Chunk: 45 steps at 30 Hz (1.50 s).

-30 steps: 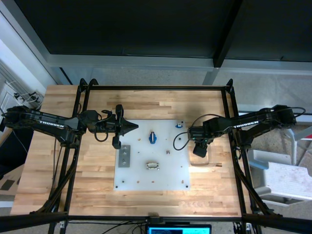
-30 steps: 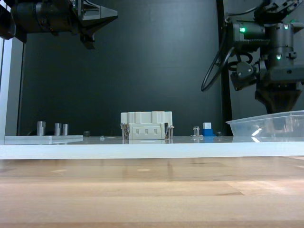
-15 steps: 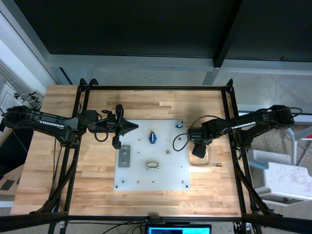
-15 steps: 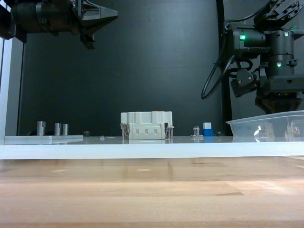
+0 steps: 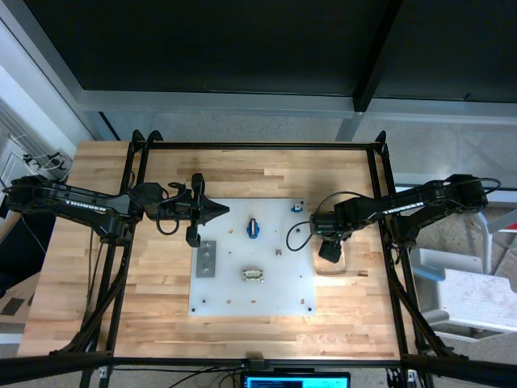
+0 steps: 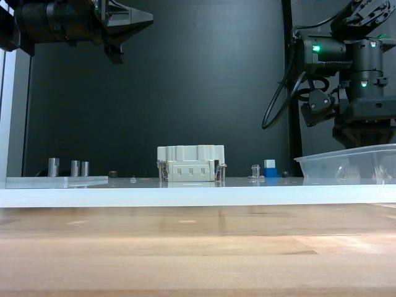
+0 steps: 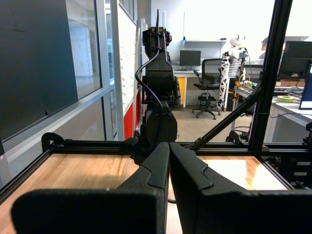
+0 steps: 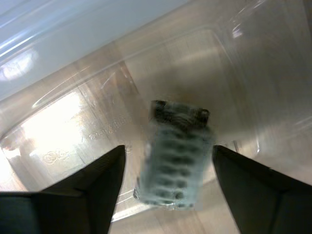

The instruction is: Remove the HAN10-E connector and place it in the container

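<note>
Connector (image 8: 174,156) is seen blurred inside the container (image 8: 73,122) under the spread-open right end effector (image 5: 329,252), so a straight lift clear of the walls is advised; left end effector (image 7: 169,144) is closed, parked above the board's (image 5: 283,291) far-left edge.

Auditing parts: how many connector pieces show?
2: a grey-beige block on the board; the HAN10-E connector, blurred, in the container under the open right gripper. Left gripper, shut, hovers at the board's far-left corner.
</note>
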{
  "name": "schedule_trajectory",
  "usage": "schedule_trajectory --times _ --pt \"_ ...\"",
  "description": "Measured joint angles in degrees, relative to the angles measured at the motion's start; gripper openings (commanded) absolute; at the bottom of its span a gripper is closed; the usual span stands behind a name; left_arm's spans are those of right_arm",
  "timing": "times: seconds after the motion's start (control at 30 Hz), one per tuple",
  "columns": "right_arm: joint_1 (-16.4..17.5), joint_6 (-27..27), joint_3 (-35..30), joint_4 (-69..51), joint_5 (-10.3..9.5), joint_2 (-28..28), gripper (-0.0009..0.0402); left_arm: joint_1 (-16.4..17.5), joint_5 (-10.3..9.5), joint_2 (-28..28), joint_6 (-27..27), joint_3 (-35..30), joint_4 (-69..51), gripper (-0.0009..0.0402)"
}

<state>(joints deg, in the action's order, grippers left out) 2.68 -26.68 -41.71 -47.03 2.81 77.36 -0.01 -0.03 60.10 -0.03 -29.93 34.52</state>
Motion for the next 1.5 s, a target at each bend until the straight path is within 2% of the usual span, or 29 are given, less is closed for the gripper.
schedule_trajectory --times 0.1,0.23,0.87,1.5 --pt "0.1 0.0 -0.4 -0.3 0.02 0.0 0.032 0.0 0.0 0.0 0.0 0.0 0.0 0.0" --pt "0.1 0.0 -2.0 -1.2 0.0 0.0 0.0331 0.0 0.0 0.0 0.0 0.0 0.0 0.0" --pt "0.3 0.2 -13.6 -14.9 -0.02 -2.0 0.0286 0.0 0.02 0.0 0.0 0.0 0.0 0.0" --pt "0.3 0.1 -13.9 -15.1 0.02 -2.0 0.0262 0.0 0.02 0.0 0.0 0.0 0.0 0.0"
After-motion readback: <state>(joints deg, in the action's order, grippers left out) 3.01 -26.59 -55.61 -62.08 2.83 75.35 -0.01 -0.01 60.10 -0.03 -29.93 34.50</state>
